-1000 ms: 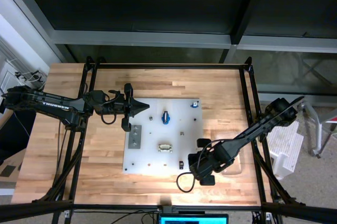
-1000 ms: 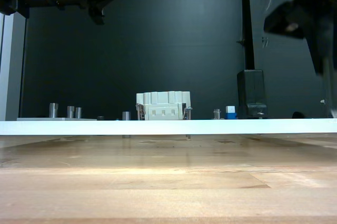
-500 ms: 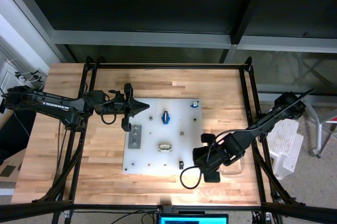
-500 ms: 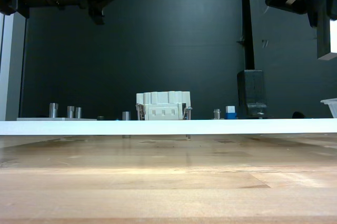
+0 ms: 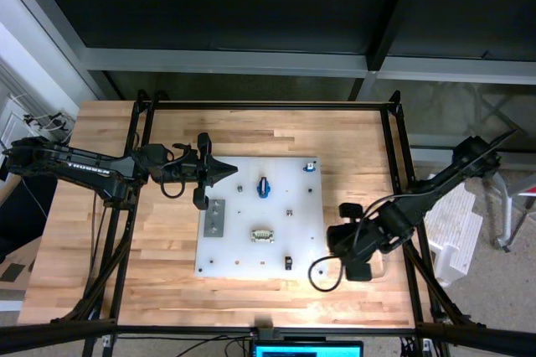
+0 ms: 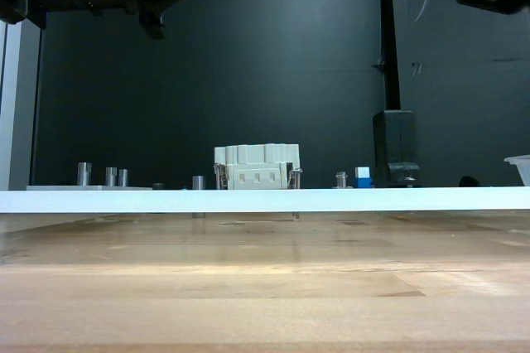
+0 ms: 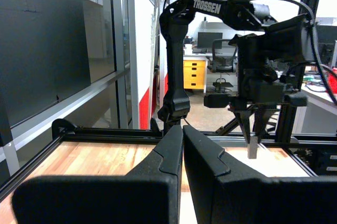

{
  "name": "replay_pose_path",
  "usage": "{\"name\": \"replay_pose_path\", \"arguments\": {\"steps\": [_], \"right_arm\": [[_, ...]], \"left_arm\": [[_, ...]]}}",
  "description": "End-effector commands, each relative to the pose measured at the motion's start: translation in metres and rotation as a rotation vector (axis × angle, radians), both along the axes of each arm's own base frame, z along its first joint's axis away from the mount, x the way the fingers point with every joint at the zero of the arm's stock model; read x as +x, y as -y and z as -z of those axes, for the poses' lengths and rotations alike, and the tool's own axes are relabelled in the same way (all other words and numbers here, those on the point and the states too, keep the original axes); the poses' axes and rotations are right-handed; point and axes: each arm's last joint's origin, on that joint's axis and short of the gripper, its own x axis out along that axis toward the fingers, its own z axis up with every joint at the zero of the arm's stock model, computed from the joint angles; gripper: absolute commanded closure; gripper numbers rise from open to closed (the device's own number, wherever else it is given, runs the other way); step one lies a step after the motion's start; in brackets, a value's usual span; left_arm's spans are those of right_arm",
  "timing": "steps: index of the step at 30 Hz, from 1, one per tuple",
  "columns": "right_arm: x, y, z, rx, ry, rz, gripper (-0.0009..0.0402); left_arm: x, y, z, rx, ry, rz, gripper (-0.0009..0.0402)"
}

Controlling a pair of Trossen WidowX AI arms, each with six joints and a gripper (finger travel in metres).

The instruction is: Remove the 16mm bar from the taskboard and place in the container

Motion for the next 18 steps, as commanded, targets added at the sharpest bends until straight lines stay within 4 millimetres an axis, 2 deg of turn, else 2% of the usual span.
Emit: {"name": "replay_pose_path", "arguments": {"steps": [1,10,18], "right_arm": [[-0.015,0.005,0.005,-0.001,-0.009,-0.006,0.0387],[-0.054,0.01,0.028,-0.029,-0.052,-0.071,0.0387],[-0.075,0.013,0.05,-0.049,-0.116,-0.07,0.0387]], "left_arm": [[0.0,0.0,0.0,0.0,0.0,0.0,0.0393],[0.0,0.0,0.0,0.0,0.0,0.0,0.0393],[0.0,0.0,0.0,0.0,0.001,0.0,0.0393]]}}
